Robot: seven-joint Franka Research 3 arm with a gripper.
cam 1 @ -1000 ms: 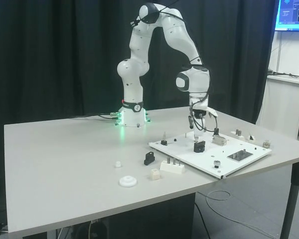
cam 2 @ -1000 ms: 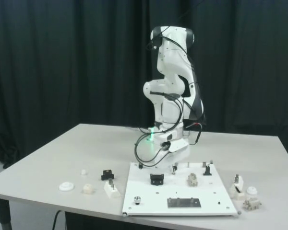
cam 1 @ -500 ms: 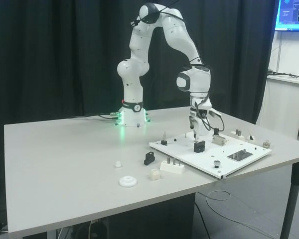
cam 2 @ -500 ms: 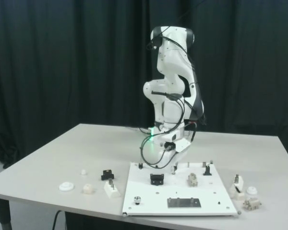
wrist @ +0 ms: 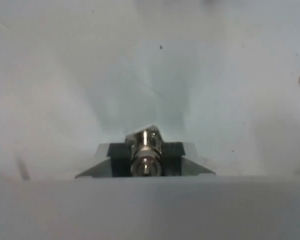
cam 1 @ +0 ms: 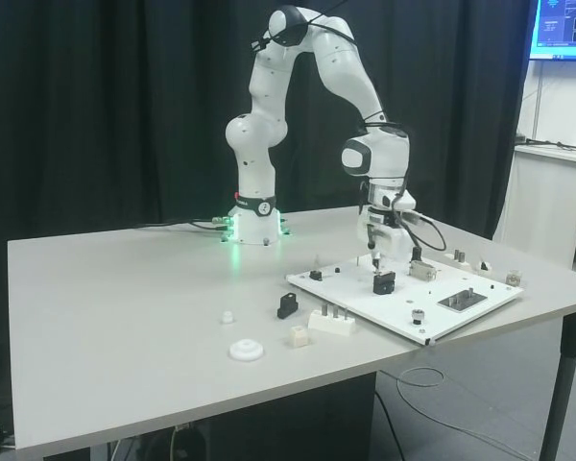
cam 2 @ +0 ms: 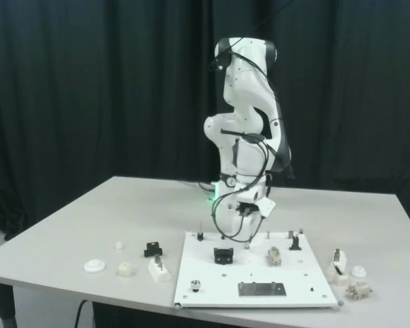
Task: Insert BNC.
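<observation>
wrist view: bnc plug (wrist: 146, 159) clamped between fingers, over white board (wrist: 200, 90).
first room view: gripper (cam 1: 375, 252) low over board rear.
second room view: plug tip near board. risk: tilt or offset jams plug against socket.

The BNC connector (wrist: 146, 155) is a small metallic cylinder with a round end face, seen end-on in the wrist view, set in a dark bracket. It stands upright on the white board (cam 1: 461, 322), near that board's back edge, beside a black block (cam 1: 383, 283). The board lies flat on the grey tabletop (cam 1: 125, 307).
</observation>
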